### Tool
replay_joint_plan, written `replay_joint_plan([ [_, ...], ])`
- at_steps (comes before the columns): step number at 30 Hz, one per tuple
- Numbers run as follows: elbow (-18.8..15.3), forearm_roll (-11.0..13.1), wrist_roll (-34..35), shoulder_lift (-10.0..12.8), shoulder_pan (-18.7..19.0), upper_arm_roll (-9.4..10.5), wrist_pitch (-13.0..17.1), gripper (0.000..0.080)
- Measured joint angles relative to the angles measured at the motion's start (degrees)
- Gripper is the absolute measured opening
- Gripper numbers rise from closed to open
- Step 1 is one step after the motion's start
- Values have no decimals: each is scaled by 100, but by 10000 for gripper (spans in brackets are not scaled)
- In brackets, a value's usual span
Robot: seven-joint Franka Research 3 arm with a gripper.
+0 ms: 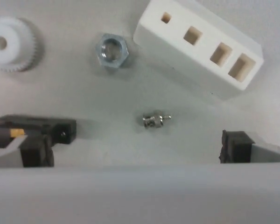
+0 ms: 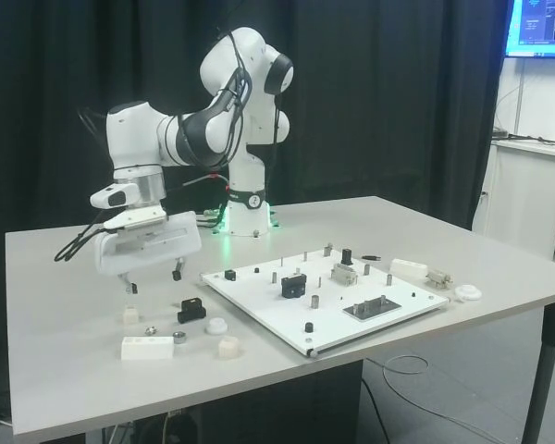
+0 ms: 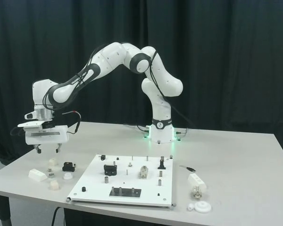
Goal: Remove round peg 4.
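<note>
My gripper (image 1: 136, 150) hangs open above the table, left of the white board (image 2: 259, 294), with nothing between its black fingers (image 1: 37, 151). In the room views the gripper (image 2: 154, 281) (image 3: 48, 150) is well above the loose parts. A small metal pin-like part (image 1: 155, 120) lies on the table below the gap between the fingers. Several short pegs (image 3: 106, 179) stand upright on the white board (image 3: 92, 188). I cannot tell which of them is round peg 4.
Beside the small part lie a metal hex nut (image 1: 112, 51), a white gear (image 1: 9, 44) and a white block with square holes (image 1: 198, 44). A black part (image 2: 191, 310) and a white cylinder (image 2: 228, 347) lie near the board. More white parts (image 3: 196, 181) lie right of it.
</note>
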Motion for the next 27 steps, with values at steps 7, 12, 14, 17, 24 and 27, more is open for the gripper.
replay_joint_plan([
  [7, 0, 21, 188, -49, 169, 5, -58, 800],
  [12, -7, 31, 369, -99, 350, 11, -125, 800],
  [14, -9, 33, 423, -115, 436, 12, -168, 800],
  [17, -16, 35, 496, -140, 571, 13, -218, 800],
  [24, -71, 38, 782, -200, 948, 14, -291, 800],
  [27, -108, 38, 1022, -235, 1129, 15, -304, 800],
])
